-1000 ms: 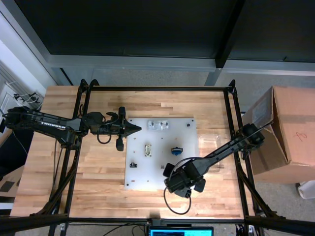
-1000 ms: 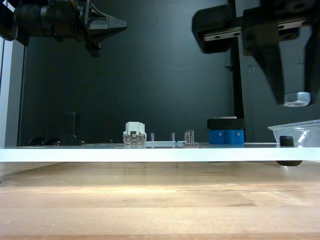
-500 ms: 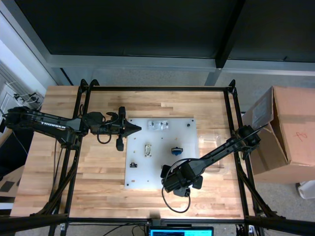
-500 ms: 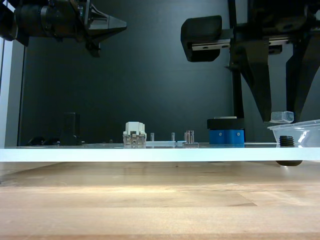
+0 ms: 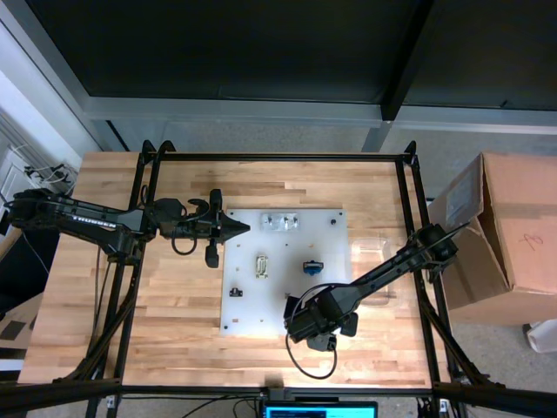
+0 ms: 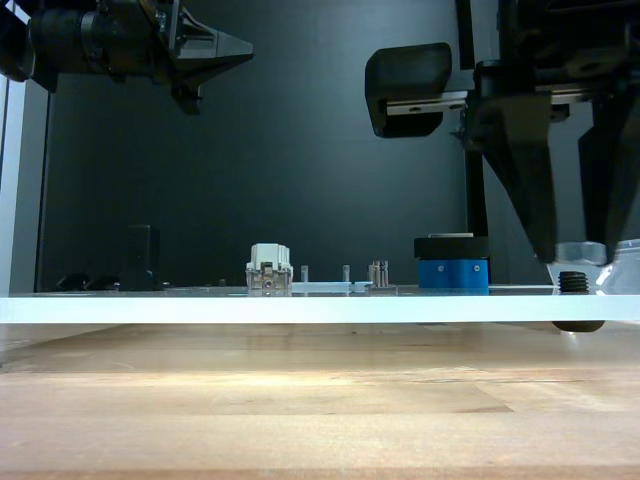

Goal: Pick the M12 nut and place it on its threads and fasten

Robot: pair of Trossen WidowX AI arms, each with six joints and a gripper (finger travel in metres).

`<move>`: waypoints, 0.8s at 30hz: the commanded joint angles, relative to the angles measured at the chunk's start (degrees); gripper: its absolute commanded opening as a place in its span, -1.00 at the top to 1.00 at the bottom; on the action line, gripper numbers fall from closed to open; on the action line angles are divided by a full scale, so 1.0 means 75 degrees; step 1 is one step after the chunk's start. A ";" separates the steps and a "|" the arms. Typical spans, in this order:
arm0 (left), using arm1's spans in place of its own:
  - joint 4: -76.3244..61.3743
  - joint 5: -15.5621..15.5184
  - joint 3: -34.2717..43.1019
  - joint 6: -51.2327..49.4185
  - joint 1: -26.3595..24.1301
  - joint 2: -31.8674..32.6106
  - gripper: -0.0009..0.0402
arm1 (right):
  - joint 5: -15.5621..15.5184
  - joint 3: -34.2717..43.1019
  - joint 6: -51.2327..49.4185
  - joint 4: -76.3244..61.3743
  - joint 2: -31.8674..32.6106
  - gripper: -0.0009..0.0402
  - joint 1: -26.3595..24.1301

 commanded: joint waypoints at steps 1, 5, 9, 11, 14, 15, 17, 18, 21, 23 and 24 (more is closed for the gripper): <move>0.0006 0.0000 0.0003 0.0000 0.0000 0.0000 0.96 | 0.0000 0.0012 -0.0073 0.0047 0.0035 0.96 -0.0003; 0.0000 0.0000 0.0003 0.0000 0.0000 0.0000 0.96 | 0.0003 -0.0009 -0.0119 0.0038 0.0125 0.96 -0.0006; 0.0000 0.0000 0.0003 0.0000 0.0000 0.0000 0.96 | 0.0000 -0.0026 -0.0119 -0.0012 0.0169 0.96 -0.0044; 0.0003 0.0000 0.0003 0.0000 0.0003 0.0000 0.96 | 0.0003 -0.0026 -0.0119 0.0009 0.0169 0.96 -0.0067; 0.0003 0.0000 0.0003 0.0000 0.0000 0.0000 0.96 | 0.0006 -0.0029 -0.0099 -0.0006 0.0160 0.96 -0.0096; 0.0003 0.0000 0.0003 0.0000 0.0003 0.0000 0.96 | 0.0003 -0.0029 -0.0096 -0.0009 0.0157 0.96 -0.0096; 0.0003 0.0000 0.0003 0.0000 0.0000 0.0000 0.96 | 0.0006 -0.0029 -0.0096 -0.0009 0.0157 0.96 -0.0099; 0.0000 0.0000 0.0003 0.0000 0.0000 0.0000 0.96 | 0.0006 -0.0029 -0.0096 -0.0006 0.0154 0.96 -0.0099; 0.0003 0.0000 0.0003 0.0000 0.0000 0.0000 0.96 | 0.0006 -0.0029 -0.0096 -0.0020 0.0114 0.96 -0.0131; 0.0003 0.0000 0.0003 0.0000 0.0000 0.0000 0.96 | 0.0006 -0.0029 -0.0093 -0.0038 0.0102 0.96 -0.0154; 0.0000 0.0000 0.0003 0.0000 0.0003 0.0000 0.96 | 0.0003 -0.0029 -0.0090 -0.0058 0.0082 0.96 -0.0169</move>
